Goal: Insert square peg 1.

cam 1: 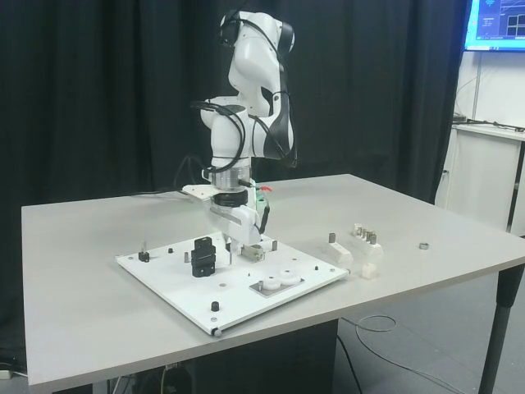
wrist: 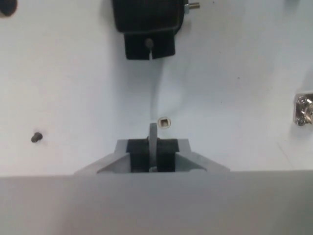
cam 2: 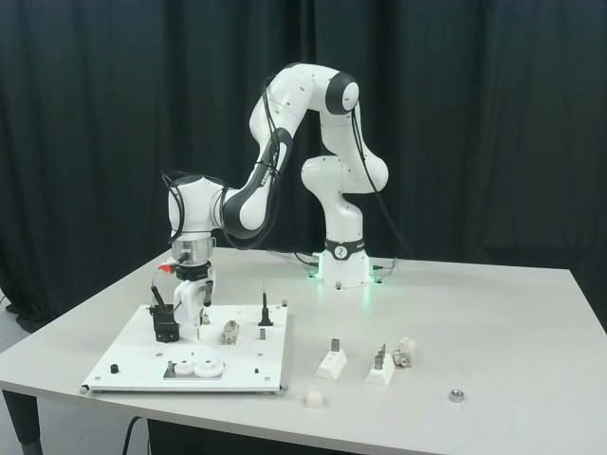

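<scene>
A: Hand state?
B: Pinching square peg 1 upright — low over white board.
A: Peg vs. square hole?
B: Tip just beside hole, not in — black block beyond it.

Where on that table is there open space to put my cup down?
Bare grey table lies beyond the small white blocks, toward the far side. The white board under the tool is crowded with fixtures.
</scene>
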{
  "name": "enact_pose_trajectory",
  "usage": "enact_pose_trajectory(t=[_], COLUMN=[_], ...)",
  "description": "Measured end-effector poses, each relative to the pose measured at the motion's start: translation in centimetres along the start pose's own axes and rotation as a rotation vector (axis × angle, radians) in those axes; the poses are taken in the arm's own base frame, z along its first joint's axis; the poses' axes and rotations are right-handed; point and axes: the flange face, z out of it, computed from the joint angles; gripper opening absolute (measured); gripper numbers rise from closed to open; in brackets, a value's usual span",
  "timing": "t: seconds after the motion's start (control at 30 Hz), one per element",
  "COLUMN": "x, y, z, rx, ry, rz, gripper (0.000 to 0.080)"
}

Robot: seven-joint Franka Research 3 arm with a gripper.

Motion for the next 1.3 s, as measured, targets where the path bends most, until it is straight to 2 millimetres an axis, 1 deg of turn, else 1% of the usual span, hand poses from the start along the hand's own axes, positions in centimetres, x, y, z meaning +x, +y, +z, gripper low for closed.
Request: enact_pose_trajectory(t=[1.3], x=[0.43], y=[0.12], z=[0.40], rx=[-0.018], ry=[0.006], rz=[0.002], gripper=[0.0027])
